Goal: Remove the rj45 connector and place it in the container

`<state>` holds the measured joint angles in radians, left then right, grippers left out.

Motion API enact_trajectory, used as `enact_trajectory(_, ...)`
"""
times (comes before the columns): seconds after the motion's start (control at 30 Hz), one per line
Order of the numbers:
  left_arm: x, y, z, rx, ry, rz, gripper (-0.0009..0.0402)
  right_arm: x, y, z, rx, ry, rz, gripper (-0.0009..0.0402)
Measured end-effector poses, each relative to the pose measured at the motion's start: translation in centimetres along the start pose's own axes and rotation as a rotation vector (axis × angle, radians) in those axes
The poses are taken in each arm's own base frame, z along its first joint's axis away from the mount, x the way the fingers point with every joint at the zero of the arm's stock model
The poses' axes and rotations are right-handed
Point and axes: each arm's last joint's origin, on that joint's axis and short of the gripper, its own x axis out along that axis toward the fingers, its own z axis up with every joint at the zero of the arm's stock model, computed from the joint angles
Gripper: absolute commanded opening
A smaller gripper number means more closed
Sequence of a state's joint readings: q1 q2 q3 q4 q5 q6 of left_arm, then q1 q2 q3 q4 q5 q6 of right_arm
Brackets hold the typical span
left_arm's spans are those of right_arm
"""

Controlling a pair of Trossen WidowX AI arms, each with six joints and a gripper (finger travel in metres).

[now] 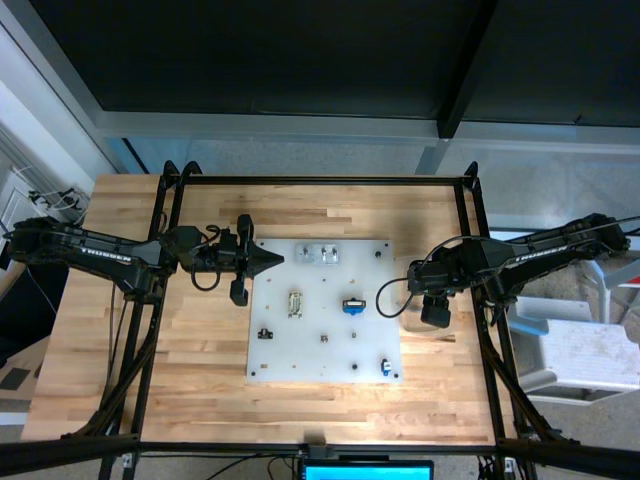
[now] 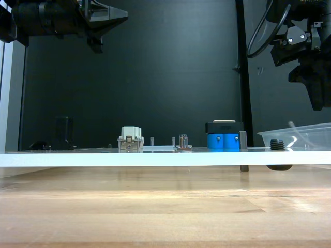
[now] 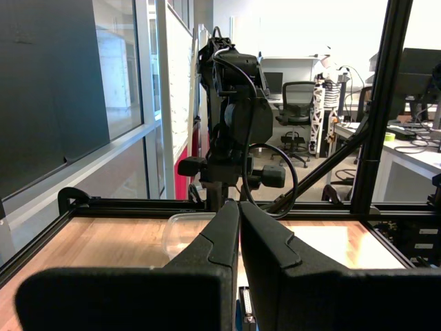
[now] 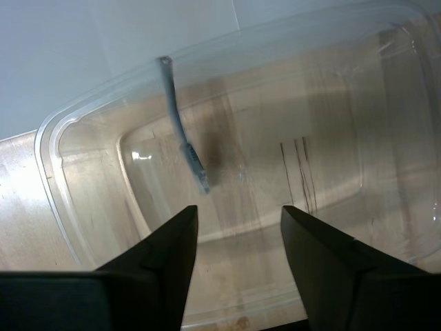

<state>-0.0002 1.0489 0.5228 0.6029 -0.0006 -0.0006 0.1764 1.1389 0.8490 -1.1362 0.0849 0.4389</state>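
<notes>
The right pincer (image 4: 238, 210) hangs over the container (image 4: 310, 103), which sits on the worktop (image 1: 180, 370) just beside the board's (image 1: 300, 350) right edge. Its jaws stand wide apart with nothing between them. Below the gap, inside the container, is a slim grey-blue piece with a small plug end. I take this to be the rj45 connector (image 4: 196, 169). Its tail reaches up toward the rim, so it seems to lean on the wall rather than lie flat.

The drop looks done, so the step in hand is the retreat. The right pincer should lift straight up until its fingers are clear of the rim, and only then swing away. It should leave with the jaws wide. The container looks light, and a brush against its wall could shift it or tip the leaning connector out.

The left pincer (image 3: 239, 207) is parked in the air over the board's left edge, jaws pressed together and empty.

Several things are hard to make out:
- **High view:** the right arm covers most of the container, so the connector cannot be seen there.
- **Low view:** only a faint pale sliver shows inside the clear wall, too slight to name.
- **Board's near right corner:** a small dark-and-blue part (image 1: 385, 367) is there. I cannot tell whether it is the emptied socket or another plug.
- **Connector:** I cannot tell whether its tail ends inside the rim or overhangs it.
</notes>
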Motion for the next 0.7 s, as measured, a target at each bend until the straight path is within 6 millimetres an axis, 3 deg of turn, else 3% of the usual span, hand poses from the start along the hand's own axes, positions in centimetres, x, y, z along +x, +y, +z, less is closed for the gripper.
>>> enact_trajectory(0.3,0.0,0.0,-0.01,0.0,0.0,0.0,0.0001,0.0,-0.01,-0.03,0.007,0.003,-0.001,0.0237)
enact_trajectory(0.7,0.0,0.0,0.0,0.0,0.0,0.0,0.0001,0.01,-0.01,-0.03,0.007,0.004,-0.002,0.024)
